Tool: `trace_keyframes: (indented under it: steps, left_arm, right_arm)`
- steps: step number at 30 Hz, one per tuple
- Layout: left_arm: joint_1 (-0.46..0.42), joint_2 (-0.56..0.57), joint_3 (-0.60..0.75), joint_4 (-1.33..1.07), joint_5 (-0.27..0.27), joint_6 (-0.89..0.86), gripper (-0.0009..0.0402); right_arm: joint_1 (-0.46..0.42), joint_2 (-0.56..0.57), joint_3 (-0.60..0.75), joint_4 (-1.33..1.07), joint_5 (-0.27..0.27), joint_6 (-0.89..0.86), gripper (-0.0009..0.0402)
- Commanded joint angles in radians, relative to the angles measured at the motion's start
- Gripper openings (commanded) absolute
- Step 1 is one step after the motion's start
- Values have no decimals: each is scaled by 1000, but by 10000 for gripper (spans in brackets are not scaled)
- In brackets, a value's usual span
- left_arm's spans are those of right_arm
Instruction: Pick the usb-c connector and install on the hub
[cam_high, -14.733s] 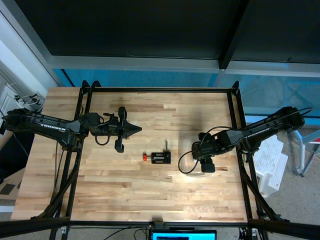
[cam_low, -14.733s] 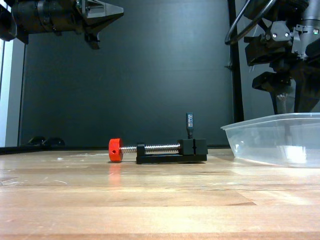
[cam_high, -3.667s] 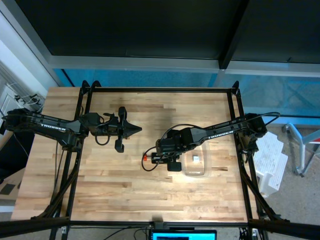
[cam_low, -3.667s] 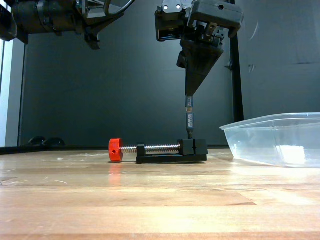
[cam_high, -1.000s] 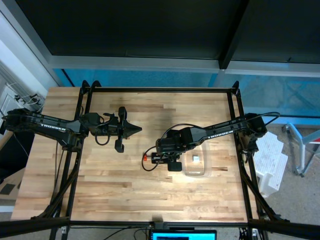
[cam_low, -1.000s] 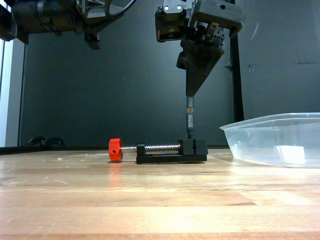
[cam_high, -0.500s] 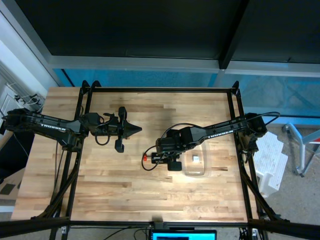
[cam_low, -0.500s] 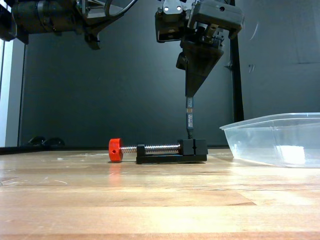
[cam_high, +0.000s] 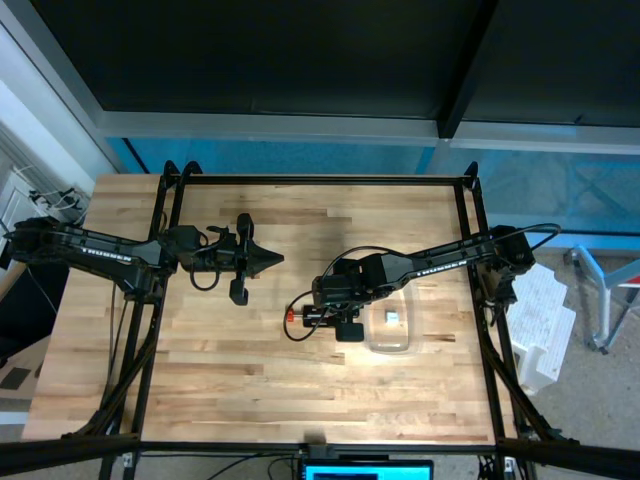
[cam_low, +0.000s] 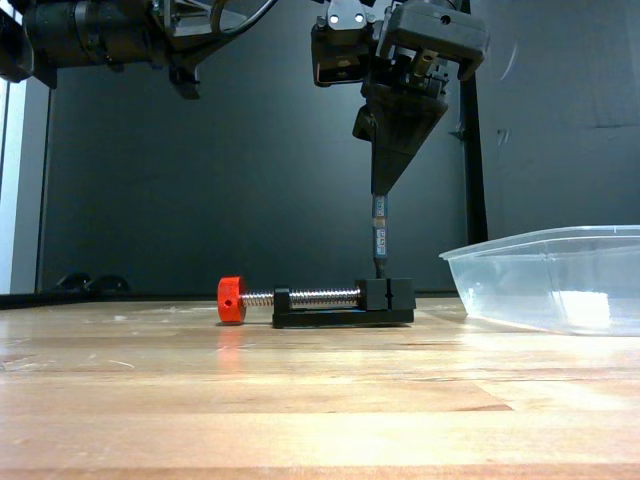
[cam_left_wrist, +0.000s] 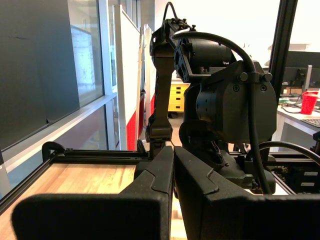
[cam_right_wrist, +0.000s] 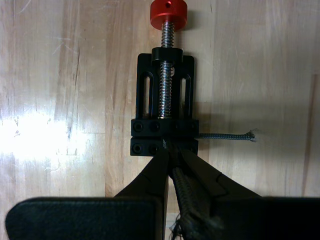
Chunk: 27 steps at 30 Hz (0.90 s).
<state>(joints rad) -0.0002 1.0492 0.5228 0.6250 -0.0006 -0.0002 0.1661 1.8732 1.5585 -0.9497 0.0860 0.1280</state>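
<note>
Your connector (cam_low: 379, 212) is a small, light, stiff plug on a soft braided cord (cam_right_wrist: 183, 200). I judge the plug body to be the place to hold it, because the cord will flex and give you no control over the tip. The narrow tip will probably bind or bend if it is pushed in crooked, so treat it as fragile in any direction but straight down.

The right gripper (cam_low: 379, 190) has it. Its fingers (cam_right_wrist: 154, 172) are pinched narrow on the plug, which hangs upright from the fingertips, and the cord runs back between them. The gripper points down over the middle of the bench, beside the tray (cam_low: 540, 285) on the side toward the left arm.

Directly beneath, the plug meets the hub (cam_low: 379, 250), a slim upright piece clamped in the vise (cam_low: 340, 300). In the low view the two stand in one vertical line, end to end. You cannot tell from these views whether the tip is fully in, part-way in or only resting on the port.

The left gripper (cam_high: 268, 258) hangs high over the left half of the bench, well apart from the vise. Its fingers (cam_left_wrist: 155, 180) are closed together on nothing.
</note>
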Motion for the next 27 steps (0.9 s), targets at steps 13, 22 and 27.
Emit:
trace_keyframes:
  steps: [13,22,27]
  left_arm:
    - [0,0,0,1,0,0,0]
    - [0,0,0,1,0,0,0]
    - [0,0,0,1,0,0,0]
  right_arm:
    - [-5,0,-9,-7,0,28,0]
    - [-7,0,-36,35,-1,27,0]
    - [-7,13,-63,62,-5,27,0]
